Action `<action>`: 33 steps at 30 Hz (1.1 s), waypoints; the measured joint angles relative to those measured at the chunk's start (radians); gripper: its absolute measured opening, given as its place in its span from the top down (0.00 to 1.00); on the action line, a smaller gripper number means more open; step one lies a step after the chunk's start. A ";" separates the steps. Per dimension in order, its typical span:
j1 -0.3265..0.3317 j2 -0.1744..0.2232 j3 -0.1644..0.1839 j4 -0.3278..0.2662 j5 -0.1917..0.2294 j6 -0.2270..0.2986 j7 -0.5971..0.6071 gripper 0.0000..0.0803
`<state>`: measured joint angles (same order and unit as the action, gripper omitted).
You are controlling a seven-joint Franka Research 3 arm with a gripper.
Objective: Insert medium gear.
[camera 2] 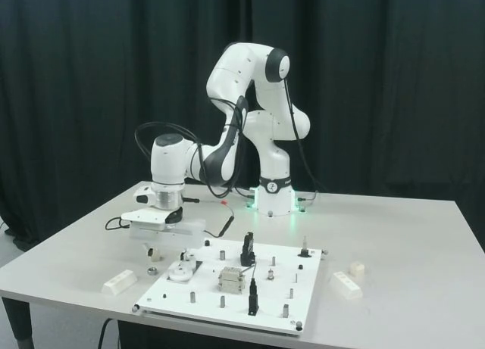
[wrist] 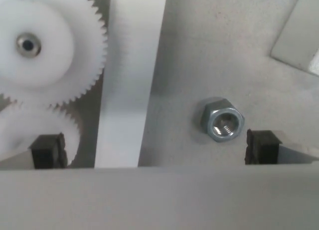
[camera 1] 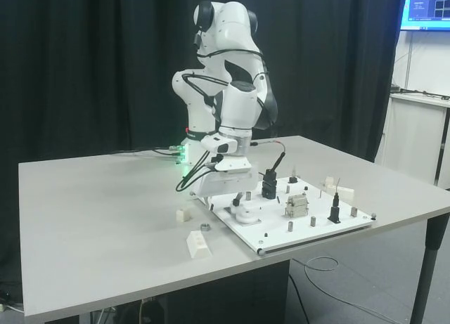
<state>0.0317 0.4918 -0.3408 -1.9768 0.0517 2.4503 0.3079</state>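
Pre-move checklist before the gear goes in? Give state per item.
1. End effector open: ok, fingers wide apart.
2. Gear in grasp: not ok, nothing held.
3. Centred over a gear: not ok. It hangs over the nut on the table; the first gear and second gear sit off to one side.
4. First gear on its pin: ok.
5. Which gear is the medium one: cannot tell.

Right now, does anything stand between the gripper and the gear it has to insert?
Nothing visible does. The open, empty gripper hangs over the board's edge; two white gears already sit meshed there, one fingertip beside them. A nut lies on the table, clear of them.
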 joint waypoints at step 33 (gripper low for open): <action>0.015 -0.057 0.000 0.002 -0.033 -0.073 0.000 0.33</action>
<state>0.0471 0.4349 -0.3405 -1.9744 0.0190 2.3776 0.3079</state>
